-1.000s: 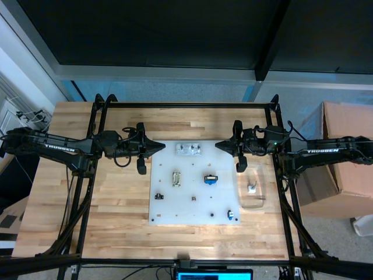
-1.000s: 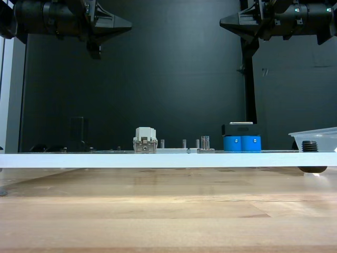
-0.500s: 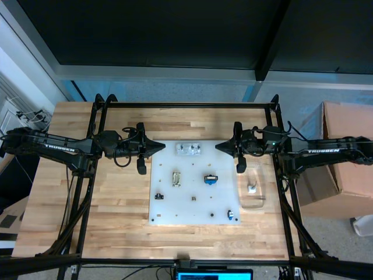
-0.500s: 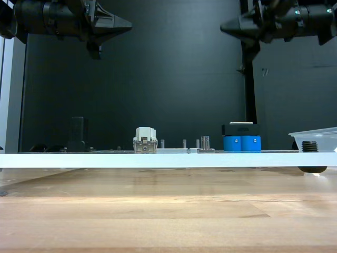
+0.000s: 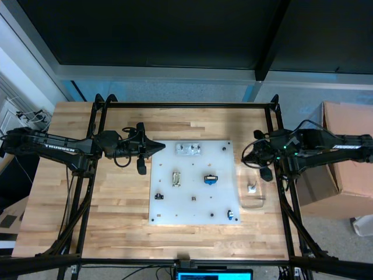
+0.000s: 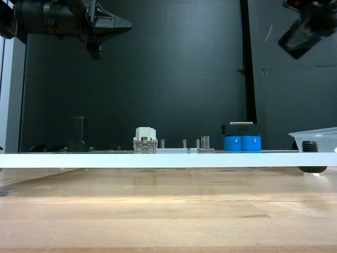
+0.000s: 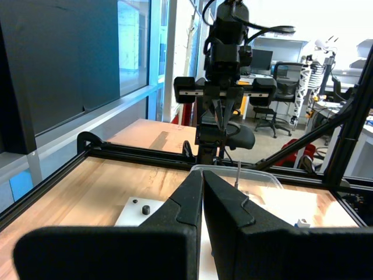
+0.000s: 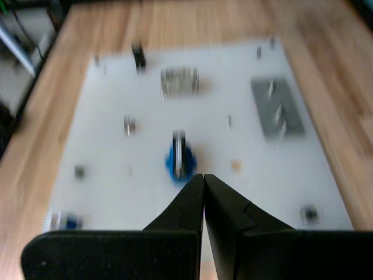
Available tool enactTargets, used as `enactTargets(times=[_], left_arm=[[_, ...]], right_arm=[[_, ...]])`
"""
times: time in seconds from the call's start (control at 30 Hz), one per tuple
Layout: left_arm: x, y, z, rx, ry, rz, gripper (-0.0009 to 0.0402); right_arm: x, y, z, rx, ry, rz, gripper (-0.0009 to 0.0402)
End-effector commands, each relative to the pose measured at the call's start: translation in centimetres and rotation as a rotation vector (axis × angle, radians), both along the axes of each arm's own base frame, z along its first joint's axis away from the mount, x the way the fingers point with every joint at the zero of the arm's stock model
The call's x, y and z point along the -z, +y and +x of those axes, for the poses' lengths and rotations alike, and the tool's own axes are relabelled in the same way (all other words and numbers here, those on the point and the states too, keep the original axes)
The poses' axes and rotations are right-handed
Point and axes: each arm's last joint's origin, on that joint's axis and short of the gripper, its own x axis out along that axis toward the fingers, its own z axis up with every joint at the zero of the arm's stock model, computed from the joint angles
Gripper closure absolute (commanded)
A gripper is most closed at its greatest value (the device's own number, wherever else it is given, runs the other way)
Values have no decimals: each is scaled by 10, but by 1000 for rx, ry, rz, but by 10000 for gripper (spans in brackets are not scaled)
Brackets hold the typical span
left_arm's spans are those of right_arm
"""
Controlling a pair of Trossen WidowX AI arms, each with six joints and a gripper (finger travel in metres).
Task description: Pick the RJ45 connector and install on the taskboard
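Note:
The small white RJ45 connector (image 5: 252, 188) lies free in a clear plastic tray (image 5: 257, 201) just right of the white taskboard (image 5: 195, 201), held by neither gripper. High over the gap between the board's right edge and the tray hangs my right gripper (image 5: 247, 156), fingers shut and empty, tilted down toward the board; it also shows as the right gripper (image 8: 203, 178) and the right gripper (image 6: 287, 42). My left gripper (image 5: 161, 146) hangs high over the board's left edge, shut and empty; it shows again as the left gripper (image 7: 203, 178) and the left gripper (image 6: 126, 23).
The board carries a blue block (image 5: 210, 179), a grey-white connector (image 5: 176, 179), a metal block (image 5: 189, 150) and a small blue part (image 5: 232, 215). A black frame (image 5: 186, 105) rings the wooden table. A cardboard box (image 5: 344, 157) stands at the right.
My right arm has drawn back to the right, off the board's upper right corner, and now tilts downward. The left arm and the connector have not moved.

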Motion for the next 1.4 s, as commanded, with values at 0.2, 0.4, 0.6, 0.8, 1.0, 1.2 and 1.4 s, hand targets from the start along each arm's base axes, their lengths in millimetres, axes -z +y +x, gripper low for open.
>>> enactTargets(times=[0.2,0.4,0.6,0.8,1.0,1.2,1.4], left_arm=[[0,0,0,0,0,0,393],[0,0,0,0,0,0,393],[0,0,0,0,0,0,393],[0,0,0,0,0,0,393],[0,0,0,0,0,0,393],[0,0,0,0,0,0,393],[0,0,0,0,0,0,393]], right_arm=[[-6,10,-30,0,265,18,393],[2,18,-42,-25,427,38,393],[8,30,-31,-54,516,22,391],[19,40,-13,-32,620,-9,331],[36,44,-6,-13,654,-10,237],[58,50,-1,-17,654,-8,208],[80,53,2,-19,644,-1,208]])
